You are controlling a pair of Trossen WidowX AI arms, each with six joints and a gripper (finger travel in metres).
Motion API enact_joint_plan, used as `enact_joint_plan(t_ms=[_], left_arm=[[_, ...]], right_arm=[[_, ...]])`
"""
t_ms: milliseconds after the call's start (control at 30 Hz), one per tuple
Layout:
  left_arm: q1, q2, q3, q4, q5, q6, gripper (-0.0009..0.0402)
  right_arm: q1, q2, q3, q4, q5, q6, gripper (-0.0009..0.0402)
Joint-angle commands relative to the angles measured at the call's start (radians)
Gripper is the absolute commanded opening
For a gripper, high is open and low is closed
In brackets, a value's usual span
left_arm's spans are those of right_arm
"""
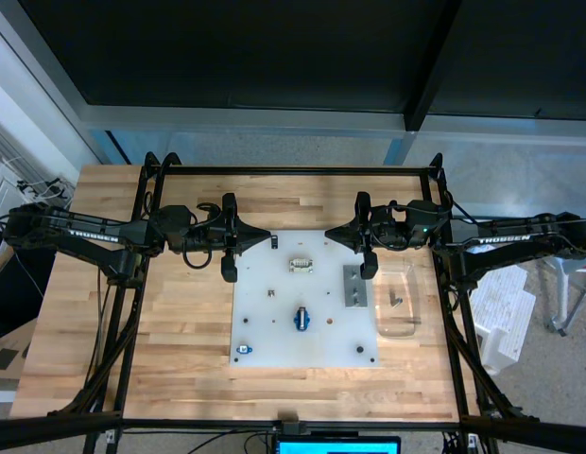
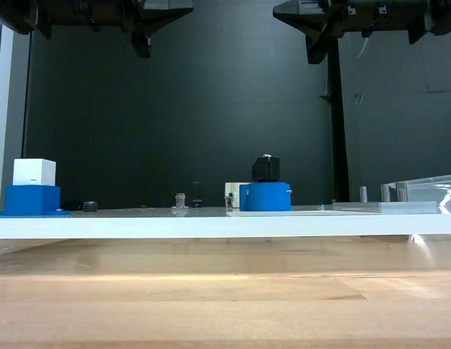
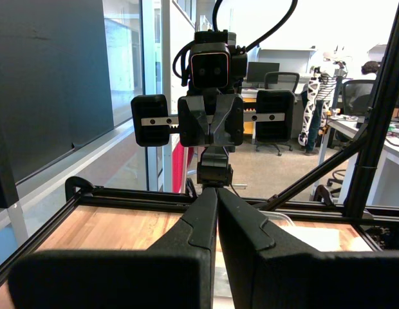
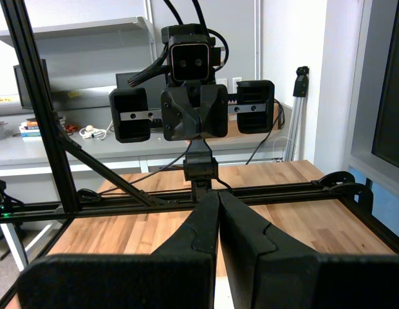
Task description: Pick the 16mm cylinder and install on the taskboard
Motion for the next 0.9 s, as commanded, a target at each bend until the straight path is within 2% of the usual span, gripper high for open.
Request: enact_joint_plan(t_ms=[33, 167, 400, 500, 733, 767, 900], left_arm=[[0.0, 0.0, 0.0, 0.0, 0.0, 0.0, 0.0], [0.0, 0.0, 0.0, 0.0, 0.0, 0.0, 0.0], [0.0, 0.0, 0.0, 0.0, 0.0, 0.0, 0.0], [0.0, 0.0, 0.0, 0.0, 0.0, 0.0, 0.0], [0.0, 0.0, 0.0, 0.0, 0.0, 0.0, 0.0], [0.0, 0.0, 0.0, 0.0, 0.0, 0.0, 0.0], [0.0, 0.0, 0.0, 0.0, 0.0, 0.0, 0.0]], right_arm=[[0.001, -0.001, 0.0, -0.018, -0.031, 0.016, 0.0], [0.001, -0.014, 0.012, -0.096, -0.035, 0.032, 0.0], [0.008, -0.074, 0.072, -0.402, -0.038, 0.005, 0.0], [0.011, -0.087, 0.091, -0.545, -0.056, 0.005, 0.0], [0.059, -0.092, 0.107, -0.736, -0.051, 0.005, 0.0], [0.068, -0.092, 0.107, -0.756, -0.047, 0.005, 0.0], [0.106, -0.092, 0.107, -0.858, 0.006, 0.008, 0.0]])
